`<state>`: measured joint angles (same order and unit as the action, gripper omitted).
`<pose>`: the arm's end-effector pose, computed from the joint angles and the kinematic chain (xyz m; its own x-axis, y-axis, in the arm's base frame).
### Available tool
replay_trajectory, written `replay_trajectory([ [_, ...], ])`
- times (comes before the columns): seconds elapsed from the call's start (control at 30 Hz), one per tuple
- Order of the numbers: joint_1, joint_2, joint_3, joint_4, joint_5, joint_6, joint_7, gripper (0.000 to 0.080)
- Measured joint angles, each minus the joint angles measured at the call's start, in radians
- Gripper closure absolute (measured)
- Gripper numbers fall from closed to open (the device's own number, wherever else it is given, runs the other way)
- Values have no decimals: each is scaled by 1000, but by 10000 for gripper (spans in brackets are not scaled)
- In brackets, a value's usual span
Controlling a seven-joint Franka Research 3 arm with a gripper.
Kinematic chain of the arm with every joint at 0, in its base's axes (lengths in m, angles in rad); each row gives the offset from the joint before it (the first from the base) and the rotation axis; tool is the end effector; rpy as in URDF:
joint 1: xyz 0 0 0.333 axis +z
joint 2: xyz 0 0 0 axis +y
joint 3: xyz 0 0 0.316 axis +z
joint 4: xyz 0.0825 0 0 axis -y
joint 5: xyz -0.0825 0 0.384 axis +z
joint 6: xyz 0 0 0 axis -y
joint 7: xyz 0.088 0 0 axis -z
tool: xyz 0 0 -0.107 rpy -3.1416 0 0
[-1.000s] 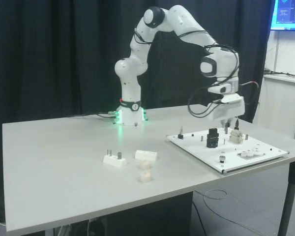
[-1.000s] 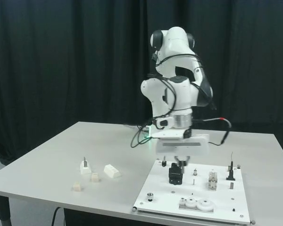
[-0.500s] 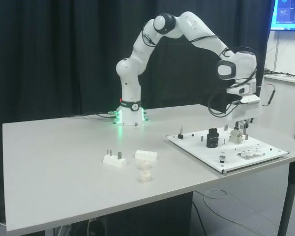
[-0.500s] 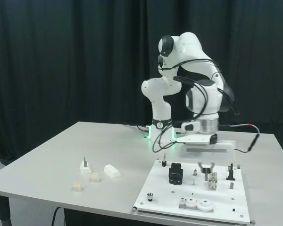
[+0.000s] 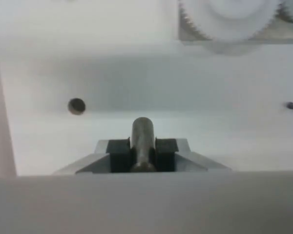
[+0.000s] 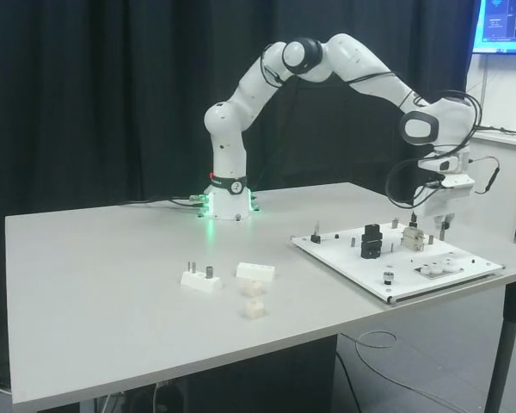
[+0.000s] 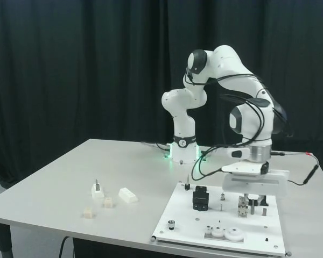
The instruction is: Insert round peg 3.
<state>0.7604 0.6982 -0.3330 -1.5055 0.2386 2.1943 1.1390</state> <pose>0.6283 0.3397 0.2737 0.7159 -0.6977 0.0269 -0.6973 -0.7164 -0.0245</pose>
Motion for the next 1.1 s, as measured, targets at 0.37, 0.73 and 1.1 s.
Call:
replay_trajectory([
  [0.37,17,100,1,129,8,-75,52,699],
  [0.73,36,148,1,184,13,-88,101,699],
  [1.1,40,166,1,200,13,-89,117,699],
])
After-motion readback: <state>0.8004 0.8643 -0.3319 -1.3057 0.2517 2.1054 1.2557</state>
